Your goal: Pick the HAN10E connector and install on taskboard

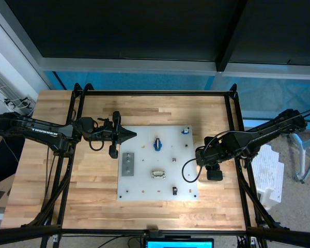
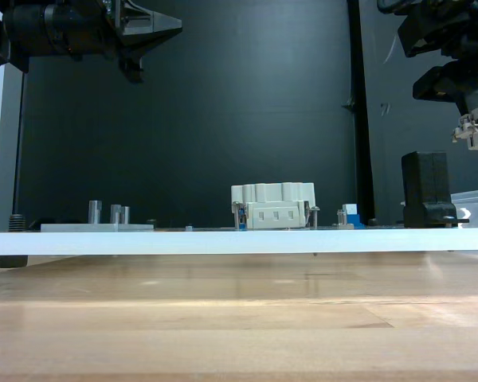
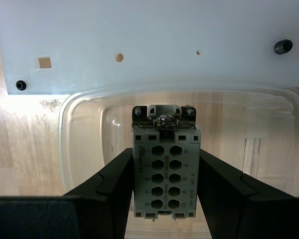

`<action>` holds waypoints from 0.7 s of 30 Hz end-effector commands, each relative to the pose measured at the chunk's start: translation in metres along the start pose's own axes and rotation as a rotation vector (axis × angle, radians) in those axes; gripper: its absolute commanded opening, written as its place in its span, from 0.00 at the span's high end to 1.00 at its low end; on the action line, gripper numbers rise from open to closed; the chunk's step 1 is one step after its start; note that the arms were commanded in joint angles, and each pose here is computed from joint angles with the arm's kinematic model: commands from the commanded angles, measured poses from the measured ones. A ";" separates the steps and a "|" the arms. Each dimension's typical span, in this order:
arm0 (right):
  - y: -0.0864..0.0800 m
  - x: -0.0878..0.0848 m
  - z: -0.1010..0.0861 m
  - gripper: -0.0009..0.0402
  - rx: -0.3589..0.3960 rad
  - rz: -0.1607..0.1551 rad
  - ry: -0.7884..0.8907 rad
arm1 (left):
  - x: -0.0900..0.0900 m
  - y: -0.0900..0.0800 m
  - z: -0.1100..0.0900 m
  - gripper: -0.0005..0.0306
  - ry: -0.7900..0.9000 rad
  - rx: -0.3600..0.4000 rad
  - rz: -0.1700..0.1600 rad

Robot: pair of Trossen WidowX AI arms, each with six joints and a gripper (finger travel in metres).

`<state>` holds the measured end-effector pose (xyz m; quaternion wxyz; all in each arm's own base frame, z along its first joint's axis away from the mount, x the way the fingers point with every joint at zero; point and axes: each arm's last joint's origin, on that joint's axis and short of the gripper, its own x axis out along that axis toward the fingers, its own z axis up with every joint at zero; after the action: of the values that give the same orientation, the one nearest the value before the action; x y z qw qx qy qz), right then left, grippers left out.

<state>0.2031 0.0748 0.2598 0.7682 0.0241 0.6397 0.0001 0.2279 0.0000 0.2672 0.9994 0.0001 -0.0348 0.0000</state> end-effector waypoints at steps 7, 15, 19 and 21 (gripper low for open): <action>0.010 0.004 0.027 0.91 0.027 0.004 -0.016 | 0.000 0.000 0.000 0.98 0.000 0.000 0.000; 0.021 0.012 0.068 0.91 0.042 -0.029 -0.014 | 0.000 0.000 0.000 0.98 0.000 0.000 0.000; 0.028 0.016 0.092 0.91 0.028 -0.037 -0.020 | 0.000 0.000 0.000 0.98 0.000 0.000 0.000; 0.031 0.020 0.104 0.91 0.019 -0.040 -0.017 | 0.000 0.000 0.000 0.98 0.000 0.000 0.000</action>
<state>0.3023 0.1010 0.2602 0.7731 0.0224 0.6335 -0.0223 0.2278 0.0000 0.2671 0.9994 0.0001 -0.0348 0.0000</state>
